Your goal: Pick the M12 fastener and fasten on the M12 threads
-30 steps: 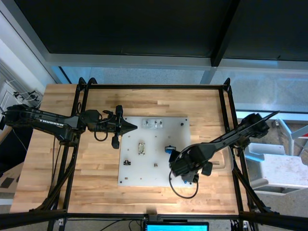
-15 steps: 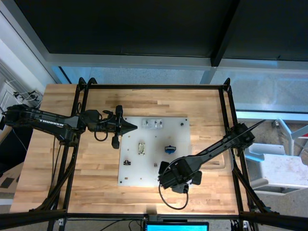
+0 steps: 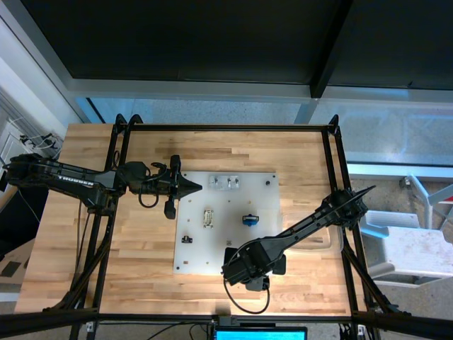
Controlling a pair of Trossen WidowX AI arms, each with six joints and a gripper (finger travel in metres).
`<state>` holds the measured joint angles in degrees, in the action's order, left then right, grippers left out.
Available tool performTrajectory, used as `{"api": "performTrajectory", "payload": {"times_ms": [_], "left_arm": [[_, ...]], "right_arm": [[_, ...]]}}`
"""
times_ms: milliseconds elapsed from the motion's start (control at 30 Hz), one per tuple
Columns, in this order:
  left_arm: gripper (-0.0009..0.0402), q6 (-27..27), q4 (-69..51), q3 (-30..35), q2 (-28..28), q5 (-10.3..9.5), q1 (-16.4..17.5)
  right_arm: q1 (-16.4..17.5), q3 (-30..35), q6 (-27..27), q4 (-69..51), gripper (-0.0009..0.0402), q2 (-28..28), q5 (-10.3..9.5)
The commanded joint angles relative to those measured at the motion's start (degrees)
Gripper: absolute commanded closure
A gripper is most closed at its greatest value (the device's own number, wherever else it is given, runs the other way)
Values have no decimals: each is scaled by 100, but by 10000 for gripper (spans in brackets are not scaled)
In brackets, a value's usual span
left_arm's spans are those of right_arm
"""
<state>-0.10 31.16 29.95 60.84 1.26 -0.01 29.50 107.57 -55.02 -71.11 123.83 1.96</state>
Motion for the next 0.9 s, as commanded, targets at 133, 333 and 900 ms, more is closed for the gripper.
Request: {"api": "performTrajectory", "payload": {"times_ms": [133,333,900], "left_arm": [[393,0,0,0,2,0,2],[393,0,0,0,2,0,0],[393,0,0,0,2,0,0]], "right_arm": [[0,-22,0,111,377,37,0],[-11,-136,0,116,377,37,0],[-63,-437,0,457,377,37,-2]]}}
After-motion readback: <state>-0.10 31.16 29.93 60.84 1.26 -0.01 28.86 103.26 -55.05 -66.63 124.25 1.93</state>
